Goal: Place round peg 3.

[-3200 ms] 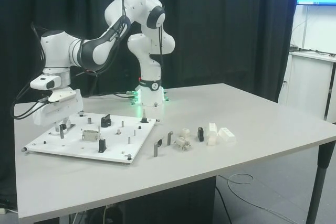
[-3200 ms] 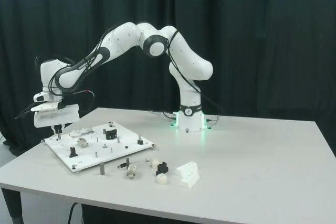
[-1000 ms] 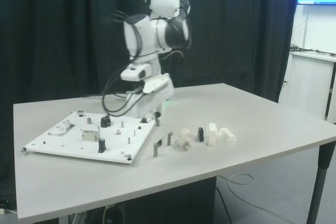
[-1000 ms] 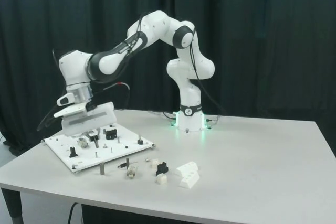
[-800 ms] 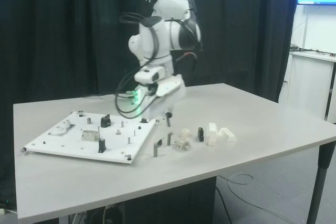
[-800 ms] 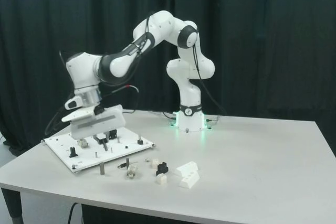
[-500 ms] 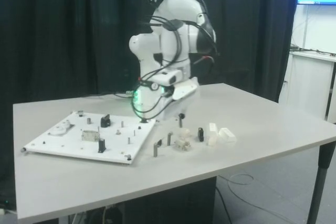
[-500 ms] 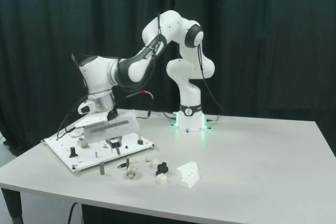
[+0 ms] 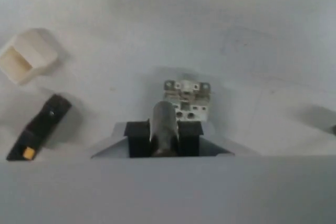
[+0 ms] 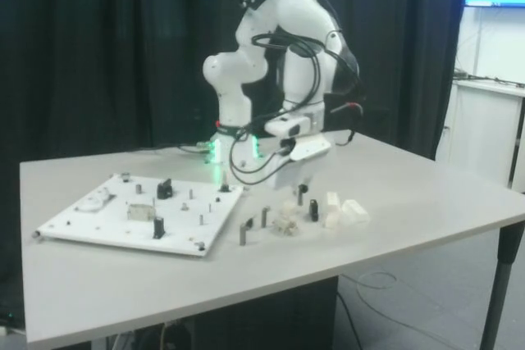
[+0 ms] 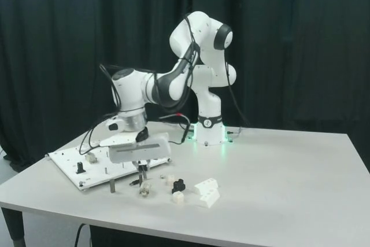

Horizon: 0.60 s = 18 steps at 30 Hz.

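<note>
The white arm's hand (image 9: 164, 140) is clenched on a short grey round metal peg (image 9: 164, 128), gripped between two black fingers (image 9: 137, 139) and pointing down. In the wrist view the peg hangs directly above a small white-and-grey connector block (image 9: 186, 99) that lies on the grey tabletop (image 9: 252, 35). Near it lie a small black clip-shaped part (image 9: 39, 128) and, beyond that, a white hollow cube-shaped part (image 9: 26, 55).

In the first room view the hand (image 10: 300, 192) hovers over the cluster of loose parts near the tabletop's front edge, beside two upright grey pins (image 10: 253, 225) and a pair of white blocks (image 10: 344, 211). The white square assembly board (image 10: 107, 231) with its fixtures lies toward the tabletop's other end, apart from the hand. The arm's base (image 11: 209, 132), ringed by green light, stands near the back edge.
</note>
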{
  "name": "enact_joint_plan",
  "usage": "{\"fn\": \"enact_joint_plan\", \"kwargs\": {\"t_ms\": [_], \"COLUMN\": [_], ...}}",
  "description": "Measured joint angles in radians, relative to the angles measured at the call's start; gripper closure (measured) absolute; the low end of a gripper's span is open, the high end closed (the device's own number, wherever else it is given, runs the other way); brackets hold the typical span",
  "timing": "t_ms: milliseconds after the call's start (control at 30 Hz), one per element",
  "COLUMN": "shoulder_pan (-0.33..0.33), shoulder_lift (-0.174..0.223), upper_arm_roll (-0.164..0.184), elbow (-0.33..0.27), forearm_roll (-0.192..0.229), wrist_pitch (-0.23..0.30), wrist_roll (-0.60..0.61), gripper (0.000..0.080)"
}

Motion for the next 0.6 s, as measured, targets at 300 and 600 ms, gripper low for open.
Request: {"fn": "enact_joint_plan", "kwargs": {"t_ms": [300,600], "shoulder_pan": [0.025,0.027], "shoulder_lift": [-0.030,-0.032], "upper_arm_roll": [0.030,0.064], "elbow": [-0.089,-0.150], "forearm_roll": [-0.020,-0.020], "wrist_pitch": [0.137,0.262], "wrist_roll": [0.040,0.040], "gripper": [0.0692,0.0692]}}
